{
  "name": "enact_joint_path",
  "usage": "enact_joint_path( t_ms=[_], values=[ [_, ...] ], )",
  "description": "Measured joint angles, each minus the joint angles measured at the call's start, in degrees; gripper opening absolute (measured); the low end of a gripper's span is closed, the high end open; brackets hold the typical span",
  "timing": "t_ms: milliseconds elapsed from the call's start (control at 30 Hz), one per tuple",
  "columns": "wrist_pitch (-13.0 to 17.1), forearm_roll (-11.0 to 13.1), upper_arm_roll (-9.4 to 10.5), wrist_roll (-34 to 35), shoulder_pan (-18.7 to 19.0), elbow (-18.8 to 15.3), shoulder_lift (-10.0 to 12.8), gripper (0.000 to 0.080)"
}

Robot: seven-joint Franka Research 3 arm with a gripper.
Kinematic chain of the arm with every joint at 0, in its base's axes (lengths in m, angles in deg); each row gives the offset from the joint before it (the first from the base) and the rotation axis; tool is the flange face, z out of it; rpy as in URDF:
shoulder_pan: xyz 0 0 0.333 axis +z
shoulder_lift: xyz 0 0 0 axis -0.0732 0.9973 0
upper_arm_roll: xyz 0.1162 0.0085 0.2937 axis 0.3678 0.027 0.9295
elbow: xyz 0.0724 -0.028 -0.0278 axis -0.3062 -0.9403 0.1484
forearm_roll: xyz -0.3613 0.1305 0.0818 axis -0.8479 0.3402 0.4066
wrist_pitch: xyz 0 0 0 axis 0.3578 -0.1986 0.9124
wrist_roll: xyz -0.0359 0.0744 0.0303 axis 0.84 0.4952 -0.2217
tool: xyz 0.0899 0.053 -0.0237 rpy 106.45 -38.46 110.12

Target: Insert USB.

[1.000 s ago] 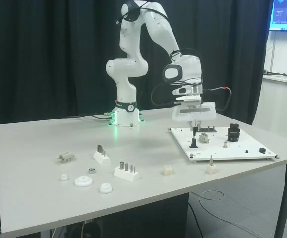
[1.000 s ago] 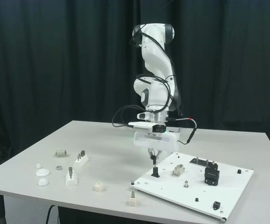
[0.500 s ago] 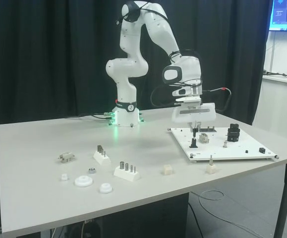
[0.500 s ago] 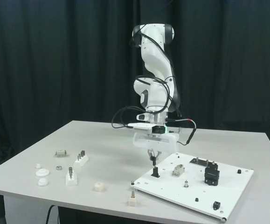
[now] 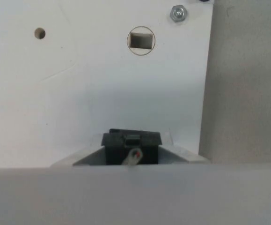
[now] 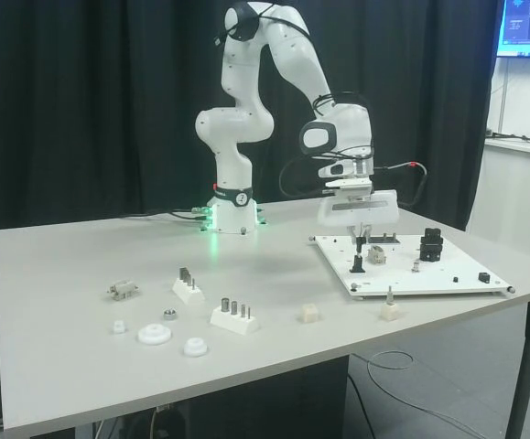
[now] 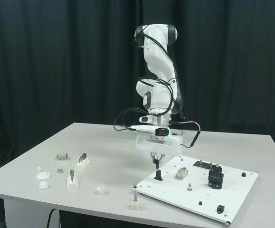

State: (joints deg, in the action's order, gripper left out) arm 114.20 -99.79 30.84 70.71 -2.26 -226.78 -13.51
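Note:
A white board (image 6: 448, 274) lies on the grey table's right side. Near its left edge stands a small black USB socket (image 6: 358, 265) (image 7: 158, 175). My gripper (image 6: 360, 236) (image 7: 155, 159) hangs straight above the socket, shut on a small black USB plug (image 7: 156, 163). A short gap shows between plug and socket. In the wrist view the socket (image 5: 131, 142) is close below, and the plug's tip (image 5: 132, 157) overlaps its near edge. The fingers there are hidden behind a blurred grey band.
The board also carries a black block (image 6: 431, 245), small posts, a square hole (image 5: 141, 41) and a nut (image 5: 177, 13). A white peg block (image 6: 390, 309) sits at the board's front edge. White peg blocks (image 6: 234, 315), gears (image 6: 155, 334) and a cube (image 6: 309, 314) lie to the left.
The gripper with the plug has shifted only slightly above the socket. Nothing else on the table has moved.

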Motion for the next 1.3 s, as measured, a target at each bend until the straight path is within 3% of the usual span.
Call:
enact_joint_path(
  t_ms=[1300],
  values=[
    [-0.14, -0.47, 0.55, 0.0, -0.02, -0.84, -0.64, 0.0068]
  ],
)
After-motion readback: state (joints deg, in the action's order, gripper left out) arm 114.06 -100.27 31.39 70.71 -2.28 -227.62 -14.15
